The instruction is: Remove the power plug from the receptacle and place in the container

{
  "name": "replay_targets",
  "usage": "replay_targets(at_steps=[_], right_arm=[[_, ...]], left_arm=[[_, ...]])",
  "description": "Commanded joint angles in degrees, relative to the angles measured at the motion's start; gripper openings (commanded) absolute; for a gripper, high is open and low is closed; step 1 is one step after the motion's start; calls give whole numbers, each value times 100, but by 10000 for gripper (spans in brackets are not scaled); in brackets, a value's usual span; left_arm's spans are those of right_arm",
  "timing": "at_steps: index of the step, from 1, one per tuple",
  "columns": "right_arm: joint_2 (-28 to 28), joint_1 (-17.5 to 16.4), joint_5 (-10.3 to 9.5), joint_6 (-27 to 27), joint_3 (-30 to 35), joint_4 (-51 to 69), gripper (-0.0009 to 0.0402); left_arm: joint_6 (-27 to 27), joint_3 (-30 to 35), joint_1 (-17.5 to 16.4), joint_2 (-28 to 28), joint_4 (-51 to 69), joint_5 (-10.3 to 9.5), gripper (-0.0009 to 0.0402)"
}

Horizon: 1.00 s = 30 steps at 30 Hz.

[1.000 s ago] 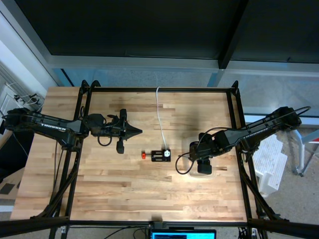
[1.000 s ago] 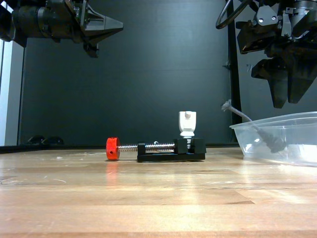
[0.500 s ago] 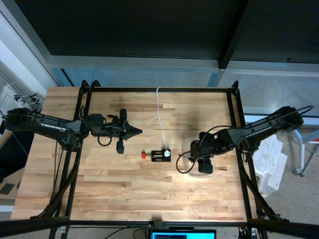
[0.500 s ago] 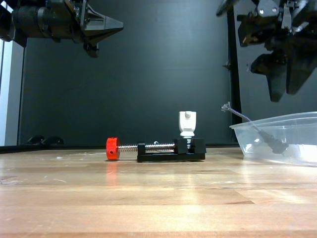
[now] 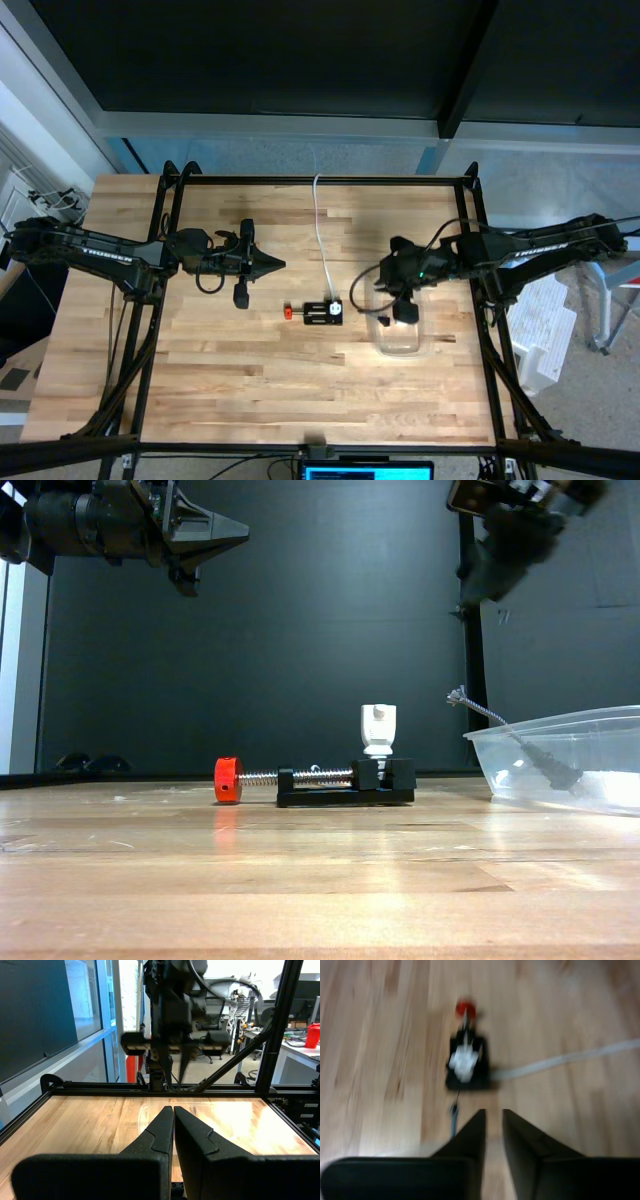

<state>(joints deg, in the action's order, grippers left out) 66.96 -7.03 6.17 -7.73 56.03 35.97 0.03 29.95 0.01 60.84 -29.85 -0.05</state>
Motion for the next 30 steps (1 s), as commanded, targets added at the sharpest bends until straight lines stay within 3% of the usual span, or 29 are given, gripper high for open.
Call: replay_targets(at_steps=[1,3,7,11,15,25,30], right_arm=[[-107,195,-39,328,-9,-542,4],[-162,323,-179,496,-15,-859,10],[-216,592,-734,710,-129,-1604,-1],[-302,713,-807,750,-511,-2741,-1],[-323,879,-1073,695,-1040,-4039,0],[-323,929,-1012,697,-1860,-5735,0],[-350,925,-785,691,-2133,-6275,0]], left_arm=[[-2,0,-2,2,-2,0,0],[-2,0,0,2,-2,2,0],[-2,0,0,2,-2,2,0],[-2,0,0,2,-2,2,0],[-2,0,0,2,-2,2,0],[-2,0,0,2,-2,2,0],[-2,0,0,2,-2,2,0]])
